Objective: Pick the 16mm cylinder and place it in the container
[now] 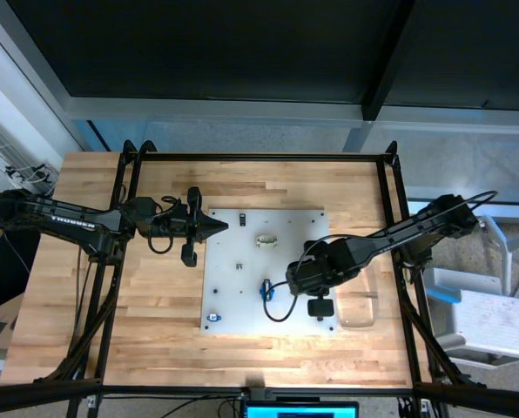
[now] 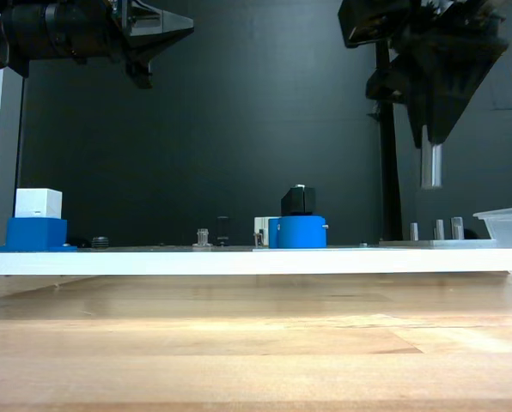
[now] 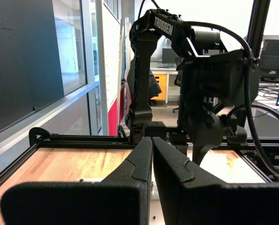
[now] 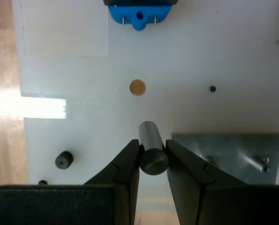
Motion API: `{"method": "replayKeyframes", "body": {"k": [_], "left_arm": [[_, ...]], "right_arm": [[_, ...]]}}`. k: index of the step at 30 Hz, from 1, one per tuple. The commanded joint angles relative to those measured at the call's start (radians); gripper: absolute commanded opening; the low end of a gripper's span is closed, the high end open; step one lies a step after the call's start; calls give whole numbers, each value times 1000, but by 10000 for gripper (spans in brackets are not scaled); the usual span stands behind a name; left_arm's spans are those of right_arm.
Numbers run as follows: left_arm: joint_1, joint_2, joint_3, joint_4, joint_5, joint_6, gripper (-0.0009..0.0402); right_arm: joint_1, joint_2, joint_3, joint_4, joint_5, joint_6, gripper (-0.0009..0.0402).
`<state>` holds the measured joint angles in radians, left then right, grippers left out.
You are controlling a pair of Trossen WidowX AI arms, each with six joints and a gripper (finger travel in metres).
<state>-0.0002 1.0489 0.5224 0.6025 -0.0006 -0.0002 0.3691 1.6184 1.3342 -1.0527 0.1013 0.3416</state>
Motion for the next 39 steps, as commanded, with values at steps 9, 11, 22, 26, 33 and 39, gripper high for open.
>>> {"method": "replayKeyframes", "body": {"k": [9,11,22,26,33,39], "left_arm": [[0,0,0,0,0,0,0],[0,0,0,0,0,0,0],[0,0,0,0,0,0,0],[0,0,0,0,0,0,0],[0,0,0,0,0,0,0],[0,0,0,0,0,0,0]], "right_arm": [[44,-111,-111,-5,-2,117,19],[52,-131,-132,-5,-18,134,19],[113,-214,-222,-22,-53,230,19],[131,-240,-247,-40,-71,254,19],[169,-278,-311,-37,-78,296,19],[193,-301,-378,-10,-108,331,19]]}}
